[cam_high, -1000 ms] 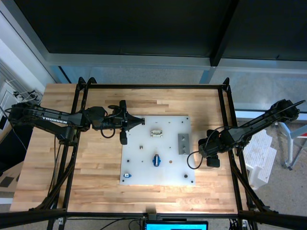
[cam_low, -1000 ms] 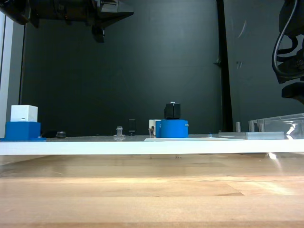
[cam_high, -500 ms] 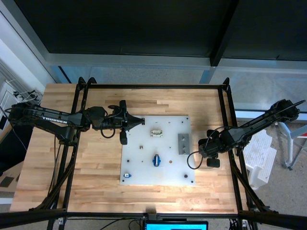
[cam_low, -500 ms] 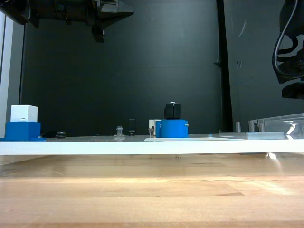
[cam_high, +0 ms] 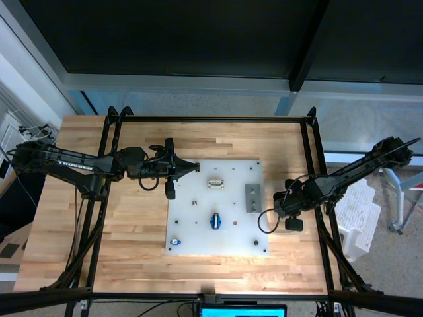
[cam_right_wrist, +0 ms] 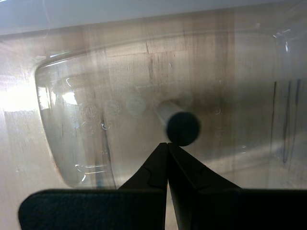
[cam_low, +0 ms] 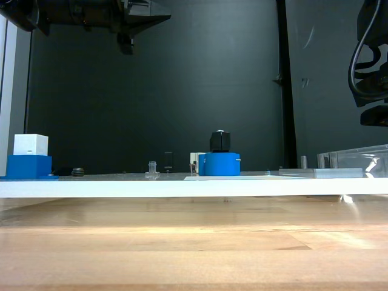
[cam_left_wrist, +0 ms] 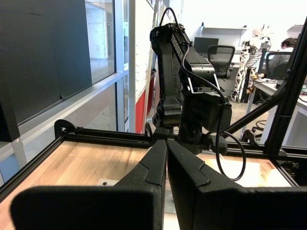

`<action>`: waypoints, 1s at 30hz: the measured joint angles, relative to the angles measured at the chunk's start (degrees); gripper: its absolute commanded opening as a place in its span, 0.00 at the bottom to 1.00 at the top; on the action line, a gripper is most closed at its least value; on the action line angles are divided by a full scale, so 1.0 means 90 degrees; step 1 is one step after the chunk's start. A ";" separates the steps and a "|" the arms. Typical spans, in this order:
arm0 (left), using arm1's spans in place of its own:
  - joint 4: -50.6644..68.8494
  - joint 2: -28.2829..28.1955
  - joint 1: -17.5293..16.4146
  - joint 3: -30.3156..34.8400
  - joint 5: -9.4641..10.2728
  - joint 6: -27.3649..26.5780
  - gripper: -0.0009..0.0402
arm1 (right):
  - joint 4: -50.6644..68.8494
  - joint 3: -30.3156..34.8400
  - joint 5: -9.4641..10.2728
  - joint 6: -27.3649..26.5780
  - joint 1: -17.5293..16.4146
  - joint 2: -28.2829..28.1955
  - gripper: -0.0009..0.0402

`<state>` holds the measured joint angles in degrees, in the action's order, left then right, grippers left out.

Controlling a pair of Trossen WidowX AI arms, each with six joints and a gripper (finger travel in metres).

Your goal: Pick the 16mm cylinder and install on the taskboard

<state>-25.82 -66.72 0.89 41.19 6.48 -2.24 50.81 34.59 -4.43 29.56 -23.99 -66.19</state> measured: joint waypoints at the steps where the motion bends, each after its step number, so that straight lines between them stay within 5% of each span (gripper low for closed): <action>1: 0.0002 0.0000 0.0000 0.0000 0.0000 0.0000 0.02 | 0.0000 0.0000 0.0000 0.0000 0.0000 0.0000 0.03; 22: 0.0002 0.0000 0.0000 0.0000 0.0000 0.0000 0.02 | 0.0007 0.0000 0.0010 0.0002 -0.0005 0.0000 0.02; 30: 0.0000 0.0000 0.0000 -0.0002 0.0000 0.0000 0.02 | 0.0165 0.0087 0.0185 0.0007 -0.0007 0.0107 0.02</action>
<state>-25.82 -66.72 0.89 41.17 6.48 -2.24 52.29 35.38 -2.76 29.63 -24.05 -65.23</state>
